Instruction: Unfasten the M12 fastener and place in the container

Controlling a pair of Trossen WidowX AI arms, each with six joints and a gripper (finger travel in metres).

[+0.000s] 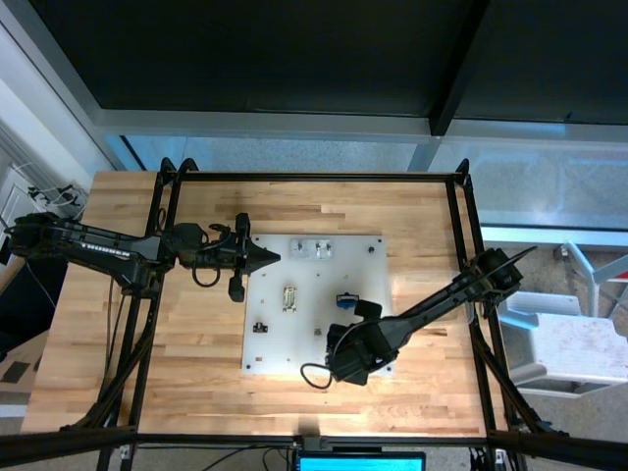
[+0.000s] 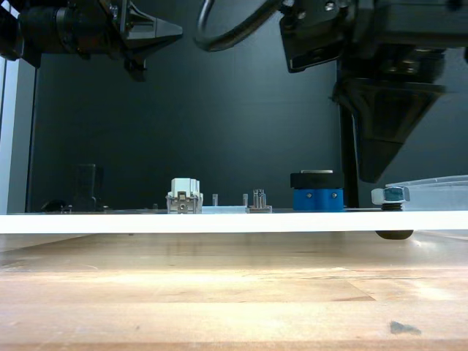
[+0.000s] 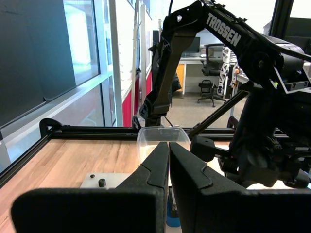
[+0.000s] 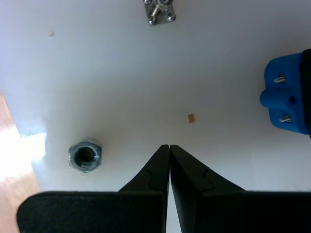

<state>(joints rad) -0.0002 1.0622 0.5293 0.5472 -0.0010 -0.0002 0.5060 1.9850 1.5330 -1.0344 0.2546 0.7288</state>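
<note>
**Figure: progress of the unfastening task.** The M12 fastener [image 4: 85,156], a silver hex nut, sits on its stud [image 2: 395,207] at the near right edge of the white board [image 4: 146,73]. The low view shows ribs beneath it, so I judge it not yet run off. My right tool [image 4: 169,145] hangs above the board just beside the nut, its fingers pressed together on nothing. My left tool [image 3: 168,144] is likewise pressed together and empty, and hangs high over the board's far left part. The container [image 2: 442,194] lies at the board's right side, behind the stud in the low view, and the nut is not in it. No step shows as done. I have yet to grip the nut, turn it off the stud, carry it to the container and release it.
</note>
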